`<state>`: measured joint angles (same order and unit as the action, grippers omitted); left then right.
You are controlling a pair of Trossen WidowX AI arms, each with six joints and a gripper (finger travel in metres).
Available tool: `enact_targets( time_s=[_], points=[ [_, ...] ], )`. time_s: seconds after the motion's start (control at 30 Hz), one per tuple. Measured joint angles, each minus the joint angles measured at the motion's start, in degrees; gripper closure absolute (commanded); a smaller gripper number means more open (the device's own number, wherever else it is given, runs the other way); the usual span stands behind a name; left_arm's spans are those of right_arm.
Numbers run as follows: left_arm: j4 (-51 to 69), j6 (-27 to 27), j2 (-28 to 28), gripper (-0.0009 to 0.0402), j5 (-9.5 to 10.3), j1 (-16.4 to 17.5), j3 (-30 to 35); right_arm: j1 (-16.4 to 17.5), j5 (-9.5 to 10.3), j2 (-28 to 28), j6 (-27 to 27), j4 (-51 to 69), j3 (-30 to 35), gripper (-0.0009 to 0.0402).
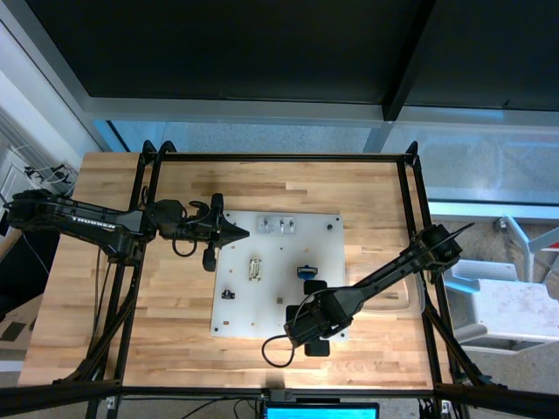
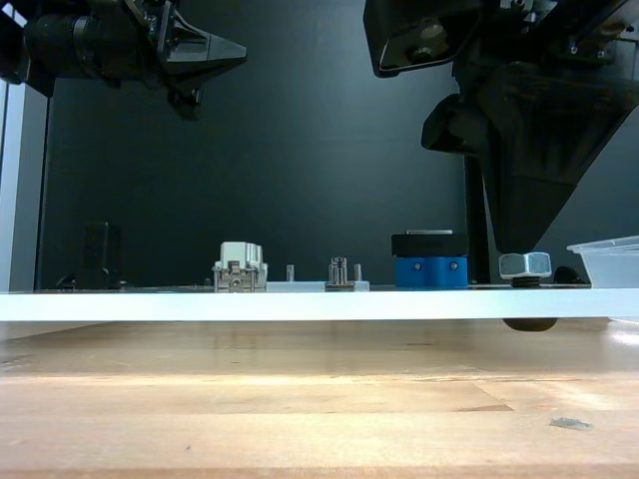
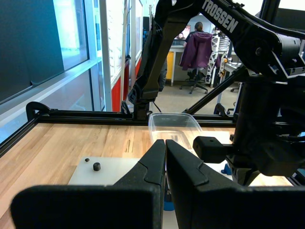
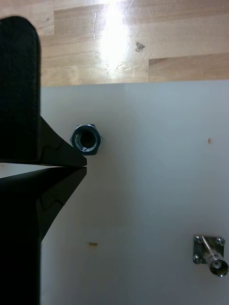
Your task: Pick the M12 fastener and fasten on the M12 threads
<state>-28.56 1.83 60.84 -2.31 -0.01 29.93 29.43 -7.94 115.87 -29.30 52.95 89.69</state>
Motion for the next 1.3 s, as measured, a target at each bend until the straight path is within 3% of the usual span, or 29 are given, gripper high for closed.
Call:
enact_targets(
  time_s=[0.17,0.23,0.27,0.37,0.4,0.47,0.67,0.7,0.83,0.97,1.03,1.3],
  points=[
    [0.0,0.0,0.0,0.0393,0.00,0.0,0.0,0.0,0.55,0.0,-0.1,-0.7,-0.3,0.0393],
    [0.0,0.0,0.0,0.0393,0.00,0.0,0.0,0.0,3.17,0.0,-0.1,-0.7,-0.3,0.0393],
    [0.0,0.0,0.0,0.0393,0.00,0.0,0.0,0.0,6.16,0.0,0.0,-0.5,-0.3,0.0393],
    [0.0,0.0,0.0,0.0393,0.02,0.0,0.0,-0.2,19.52,-0.1,2.5,-1.1,-0.3,0.0393],
    [0.0,0.0,0.0,0.0393,0.02,0.0,0.0,-0.1,21.79,-0.2,3.2,-0.8,-0.3,0.0393],
    [0.0,0.0,0.0,0.0393,0.00,0.0,0.0,0.1,23.02,-0.5,3.3,-0.5,-0.3,0.0393],
    [0.0,0.0,0.0,0.0393,0.02,0.0,0.0,-0.2,21.86,-0.7,2.8,0.1,-0.3,0.0393],
    [0.0,0.0,0.0,0.0393,0.02,0.0,0.0,-0.1,20.92,-0.8,2.6,0.1,-0.3,0.0393],
    [0.0,0.0,0.0,0.0393,0.00,0.0,0.0,0.0,14.10,-1.1,2.6,0.4,0.6,0.0393],
    [0.0,0.0,0.0,0.0393,0.00,0.0,0.0,-0.2,4.68,-1.5,0.6,0.6,1.6,0.0393],
    [0.0,0.0,0.0,0.0393,0.00,0.0,0.0,-0.1,1.79,-1.4,-0.8,0.6,1.6,0.0393],
    [0.0,0.0,0.0,0.0393,0.00,0.0,0.0,-0.1,1.40,0.4,-3.0,0.6,0.8,0.0393]
  ],
)
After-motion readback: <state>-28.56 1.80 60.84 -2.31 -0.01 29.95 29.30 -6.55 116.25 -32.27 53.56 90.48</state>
